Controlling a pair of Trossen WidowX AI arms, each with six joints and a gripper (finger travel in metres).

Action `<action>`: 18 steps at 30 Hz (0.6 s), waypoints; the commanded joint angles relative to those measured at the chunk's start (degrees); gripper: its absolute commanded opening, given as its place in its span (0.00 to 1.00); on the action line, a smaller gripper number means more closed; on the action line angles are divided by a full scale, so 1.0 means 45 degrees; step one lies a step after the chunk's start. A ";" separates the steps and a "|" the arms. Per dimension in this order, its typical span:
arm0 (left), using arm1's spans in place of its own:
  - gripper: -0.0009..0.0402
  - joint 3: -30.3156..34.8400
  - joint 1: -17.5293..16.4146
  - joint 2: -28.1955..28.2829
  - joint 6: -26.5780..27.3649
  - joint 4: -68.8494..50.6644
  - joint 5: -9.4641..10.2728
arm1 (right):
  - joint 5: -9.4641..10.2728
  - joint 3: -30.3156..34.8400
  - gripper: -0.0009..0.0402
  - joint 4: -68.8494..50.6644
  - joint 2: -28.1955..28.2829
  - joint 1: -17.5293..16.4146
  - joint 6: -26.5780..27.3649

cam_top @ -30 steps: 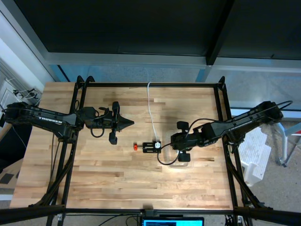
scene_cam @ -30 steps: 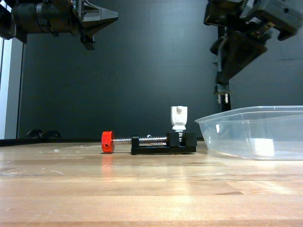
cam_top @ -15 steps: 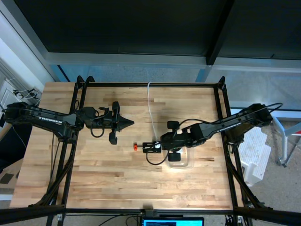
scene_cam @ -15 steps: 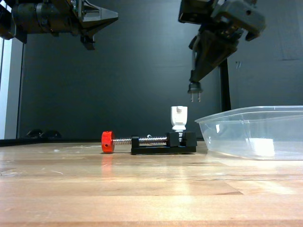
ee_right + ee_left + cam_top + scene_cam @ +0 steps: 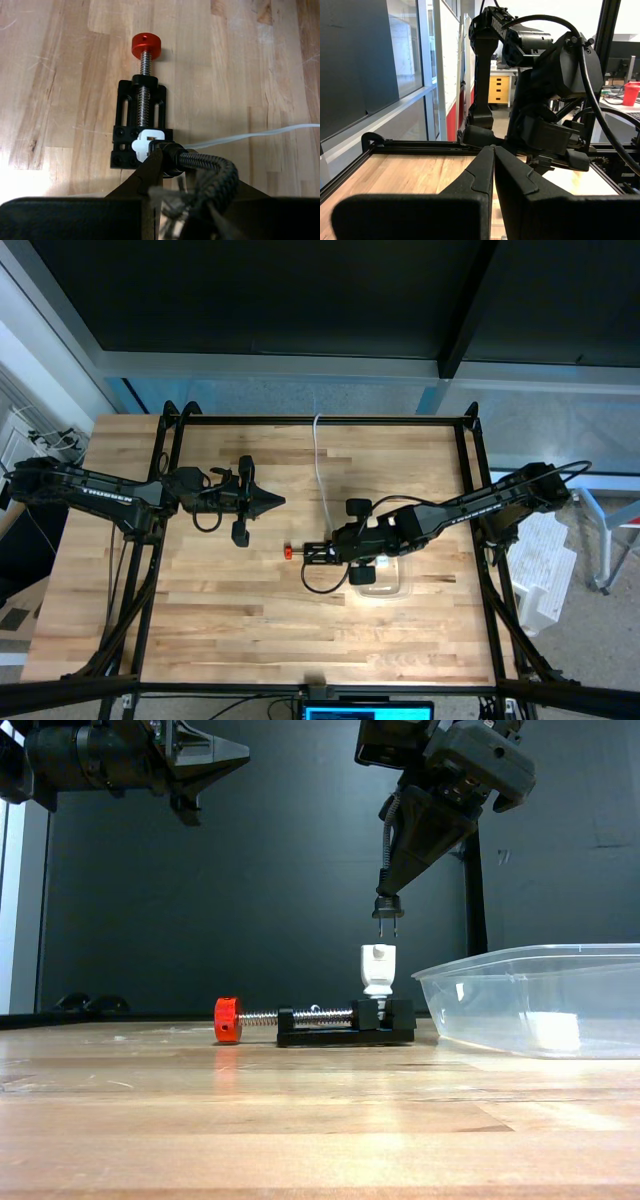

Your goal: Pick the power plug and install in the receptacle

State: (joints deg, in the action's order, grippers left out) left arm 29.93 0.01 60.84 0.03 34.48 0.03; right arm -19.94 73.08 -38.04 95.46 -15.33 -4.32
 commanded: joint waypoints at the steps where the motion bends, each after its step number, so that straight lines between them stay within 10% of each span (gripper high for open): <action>1: 0.02 0.0005 0.0000 0.0005 -0.0005 0.0005 0.0000 | 0.0034 -0.0005 0.02 0.0311 0.0170 0.0000 0.0073; 18: 0.02 0.0005 -0.0005 0.0005 -0.0005 0.0005 0.0000 | -0.0005 -0.0146 0.02 0.0515 0.0321 0.0000 0.0068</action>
State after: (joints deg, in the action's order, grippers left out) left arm 29.93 0.01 60.84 0.01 34.48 0.05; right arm -19.94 72.60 -35.75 96.90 -15.31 -3.92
